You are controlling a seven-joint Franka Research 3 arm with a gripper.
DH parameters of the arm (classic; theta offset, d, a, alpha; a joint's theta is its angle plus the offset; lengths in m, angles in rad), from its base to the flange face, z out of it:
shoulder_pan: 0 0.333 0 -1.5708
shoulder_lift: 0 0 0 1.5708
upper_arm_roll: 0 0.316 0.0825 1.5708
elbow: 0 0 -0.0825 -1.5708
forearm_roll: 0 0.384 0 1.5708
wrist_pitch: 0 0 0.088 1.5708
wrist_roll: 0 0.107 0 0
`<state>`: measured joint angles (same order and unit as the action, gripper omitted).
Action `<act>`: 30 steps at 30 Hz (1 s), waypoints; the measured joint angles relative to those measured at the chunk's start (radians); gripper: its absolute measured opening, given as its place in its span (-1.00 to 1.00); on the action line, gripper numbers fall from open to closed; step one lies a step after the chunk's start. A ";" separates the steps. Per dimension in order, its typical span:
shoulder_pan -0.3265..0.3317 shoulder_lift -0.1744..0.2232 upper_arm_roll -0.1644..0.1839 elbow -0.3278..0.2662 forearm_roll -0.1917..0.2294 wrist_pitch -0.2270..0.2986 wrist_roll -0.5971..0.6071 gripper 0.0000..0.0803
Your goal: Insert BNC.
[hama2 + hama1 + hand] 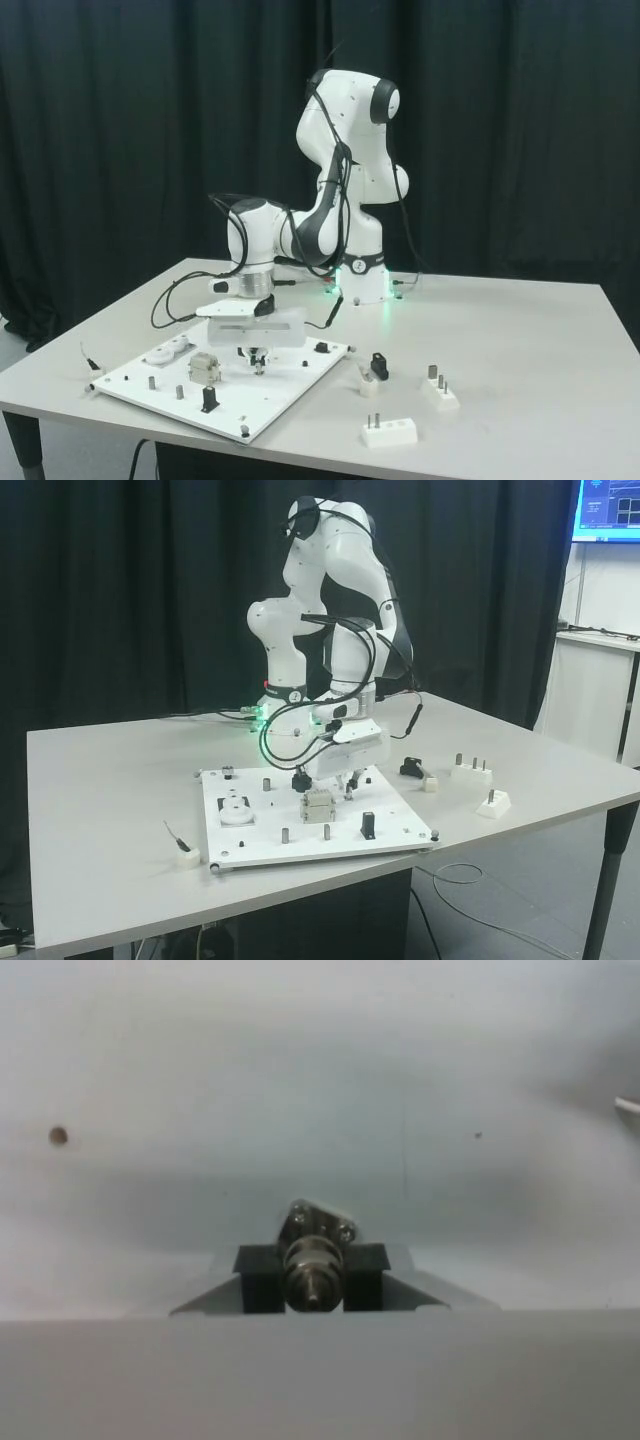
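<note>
In the wrist view my gripper (313, 1282) is shut on a metal BNC plug (313, 1270), with a black fingertip (258, 1280) on each side of it. Just beyond the plug's tip lies a square metal flange with screws, the BNC socket (320, 1223), on the white board (200, 1080). Whether the plug touches the socket I cannot tell. In the room views the gripper (345, 778) (258, 358) hangs low over the middle of the white board (395, 815) (290, 398), pointing straight down.
On the board stand a grey block (318, 806) (204, 367), a black holder (368, 825) (209, 400), a white round part (236, 810) and several small pegs. Beside the board lie a black part (410, 768) and white blocks (470, 772) (493, 803).
</note>
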<state>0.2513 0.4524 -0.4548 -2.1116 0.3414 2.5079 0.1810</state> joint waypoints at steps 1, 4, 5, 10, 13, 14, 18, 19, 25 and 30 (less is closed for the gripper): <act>0.000 0.000 0.000 -0.001 0.002 0.001 0.019 -0.70; 0.000 -0.002 0.000 -0.005 0.007 0.008 0.077 -0.70; 0.000 -0.003 0.000 -0.006 0.008 0.010 0.096 -0.70; 0.001 -0.005 0.000 -0.011 0.013 0.017 0.170 -0.70; 0.001 -0.005 0.000 -0.013 0.018 0.019 0.208 -0.70; 0.001 -0.005 0.000 -0.013 0.020 0.020 0.218 -0.70; 0.001 -0.005 0.000 -0.015 0.023 0.023 0.258 -0.70; 0.001 -0.005 0.000 -0.016 0.024 0.025 0.269 -0.70; 0.004 -0.005 0.002 -0.027 0.024 0.050 0.282 -0.70; 0.008 -0.004 0.003 -0.036 0.023 0.071 0.254 -0.70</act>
<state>0.2596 0.4479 -0.4519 -2.1477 0.3649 2.5784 0.4352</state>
